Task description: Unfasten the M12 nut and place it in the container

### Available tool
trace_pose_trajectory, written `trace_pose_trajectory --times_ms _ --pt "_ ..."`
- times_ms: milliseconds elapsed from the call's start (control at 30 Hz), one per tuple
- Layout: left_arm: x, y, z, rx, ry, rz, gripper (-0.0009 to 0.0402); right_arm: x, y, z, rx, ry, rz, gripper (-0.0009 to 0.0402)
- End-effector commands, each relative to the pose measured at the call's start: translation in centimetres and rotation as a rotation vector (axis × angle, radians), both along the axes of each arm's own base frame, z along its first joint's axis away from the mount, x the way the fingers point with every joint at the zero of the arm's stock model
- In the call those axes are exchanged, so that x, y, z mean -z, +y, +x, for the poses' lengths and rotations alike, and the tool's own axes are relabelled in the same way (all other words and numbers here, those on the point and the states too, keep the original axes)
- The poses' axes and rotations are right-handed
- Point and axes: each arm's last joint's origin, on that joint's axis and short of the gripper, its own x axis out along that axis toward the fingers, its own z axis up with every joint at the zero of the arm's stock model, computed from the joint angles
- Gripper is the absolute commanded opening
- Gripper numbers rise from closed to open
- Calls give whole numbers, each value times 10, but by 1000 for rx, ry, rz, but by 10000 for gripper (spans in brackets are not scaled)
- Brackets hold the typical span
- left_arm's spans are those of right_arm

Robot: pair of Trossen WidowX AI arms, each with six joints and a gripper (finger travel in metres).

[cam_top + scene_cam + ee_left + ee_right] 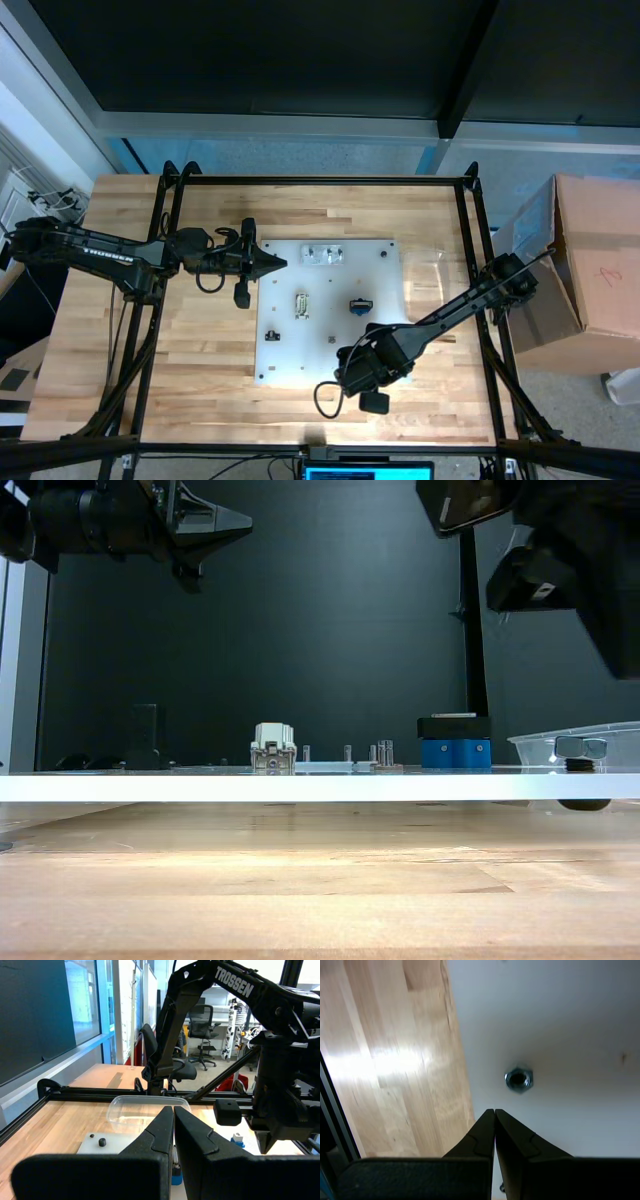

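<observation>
While the M12 nut (519,1079) sits atop its stud (578,765), expect a light, rigid, slippery part: grip opposite flats; right gripper (494,1110) hovers above, closed and empty; left gripper (272,263), also closed, hangs over the board (300,350) at its far-left edge

Overhead light leaves a white glare patch on the desk (390,1062) in the right wrist view; the low view's backdrop is dark, its foreground soft.
</observation>
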Motion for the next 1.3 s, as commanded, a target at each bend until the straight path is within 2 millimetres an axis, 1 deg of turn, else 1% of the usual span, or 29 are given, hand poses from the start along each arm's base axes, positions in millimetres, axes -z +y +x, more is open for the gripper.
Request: trace_pose_trajectory --times_ms 33,133,267,367,467,1200,1233,1267,1300 --pt "0 0 0 0 -1 0 0 2 2 0 6 1 5 0" --pt "0 0 0 0 -2 0 0 5 2 1 -26 4 -3 0" --pt "0 0 0 0 -1 0 0 15 3 1 -93 12 -20 0" --pt "0 0 0 0 -1 0 0 23 1 -1 -112 12 -22 0" --pt "0 0 0 0 -2 0 0 27 0 -2 -122 22 -29 0" --pt "0 0 0 0 -1 0 0 28 -6 2 -121 -10 -65 0" --pt "0 0 0 0 -1 0 0 29 -6 2 -123 -10 -78 0" --pt "0 0 0 0 -1 0 0 28 -9 1 -105 -23 -138 0" --pt "0 0 0 0 -1 0 0 26 -13 -1 -52 -45 -234 0"
